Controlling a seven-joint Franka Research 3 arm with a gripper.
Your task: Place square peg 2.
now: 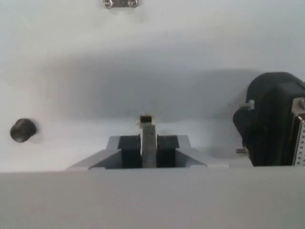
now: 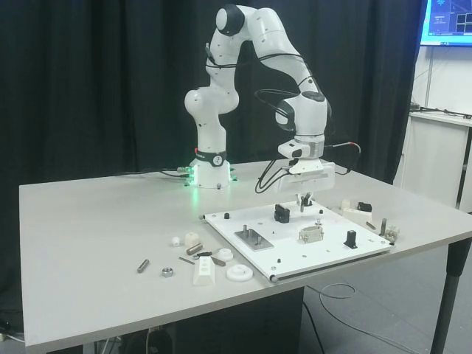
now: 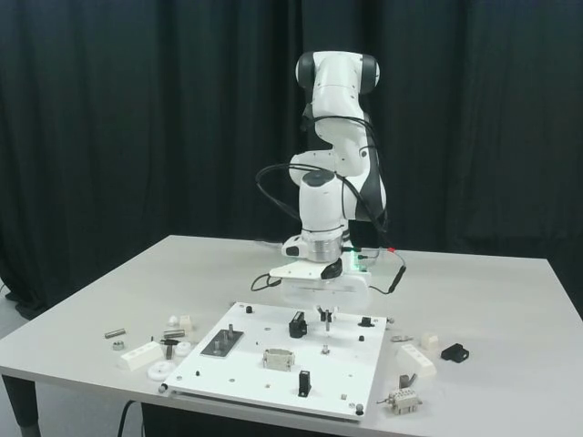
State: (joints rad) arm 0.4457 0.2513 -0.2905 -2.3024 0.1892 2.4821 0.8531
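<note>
Fingers (image 1: pixel 127 151) are clenched on the square peg (image 1: pixel 148 145), which is held upright between the pads by the gripper (image 1: pixel 148 160). The peg's lower end is seen at or just above a small dark square hole (image 1: pixel 146 119) in the white board (image 1: pixel 95 71); whether it has entered cannot be told. In the first room view the gripper (image 2: pixel 304 198) is low over the far middle of the board (image 2: pixel 243 259), and the same is shown in the second room view (image 3: pixel 325 316).

Risk, as judged: a slight offset or tilt could make the peg catch on the hole's rim and jam, or slip in the pads if pushed down. Early release could leave it leaning or toppled.

A black connector block (image 1: pixel 271 119) is mounted near the hole, close enough to be brushed by a finger on a sideways correction. A black round stud (image 1: pixel 22 130) is placed well apart on the other side. A metal plate with posts (image 2: pixel 253 239) is set nearer the board's front. Loose white parts (image 2: pixel 203 271) are scattered on the grey table (image 2: pixel 88 221), left of the board, out of the way.
</note>
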